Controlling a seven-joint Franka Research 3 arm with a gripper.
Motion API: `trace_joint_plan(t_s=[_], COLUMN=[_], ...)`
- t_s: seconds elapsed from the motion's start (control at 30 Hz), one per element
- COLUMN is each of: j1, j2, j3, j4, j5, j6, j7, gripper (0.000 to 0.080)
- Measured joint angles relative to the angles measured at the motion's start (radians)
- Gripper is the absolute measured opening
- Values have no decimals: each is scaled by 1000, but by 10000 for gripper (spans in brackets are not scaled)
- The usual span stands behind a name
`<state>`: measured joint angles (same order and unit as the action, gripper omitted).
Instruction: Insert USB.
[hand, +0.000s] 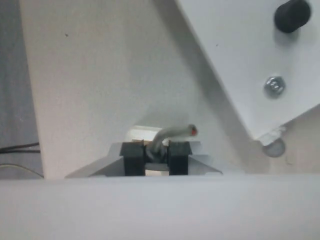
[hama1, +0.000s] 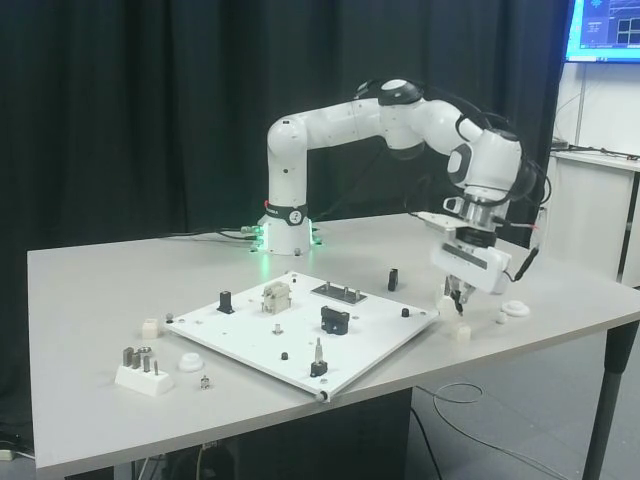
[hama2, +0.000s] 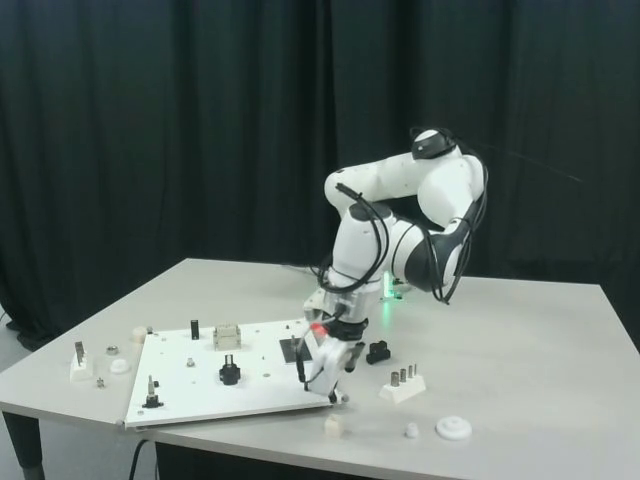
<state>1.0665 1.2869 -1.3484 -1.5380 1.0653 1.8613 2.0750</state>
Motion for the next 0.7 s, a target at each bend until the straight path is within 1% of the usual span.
trace_joint_plan(t_s=[0.17, 0.33, 0.7], j1=[8, 13, 14], j2=[-2, -3, -3], j3=[-22, -33, -37], j4=[0, 0, -3], j5=[-11, -18, -25], j6=[-27, -41, -44], j7=[-2, -2, -10], gripper=[100, 96, 93])
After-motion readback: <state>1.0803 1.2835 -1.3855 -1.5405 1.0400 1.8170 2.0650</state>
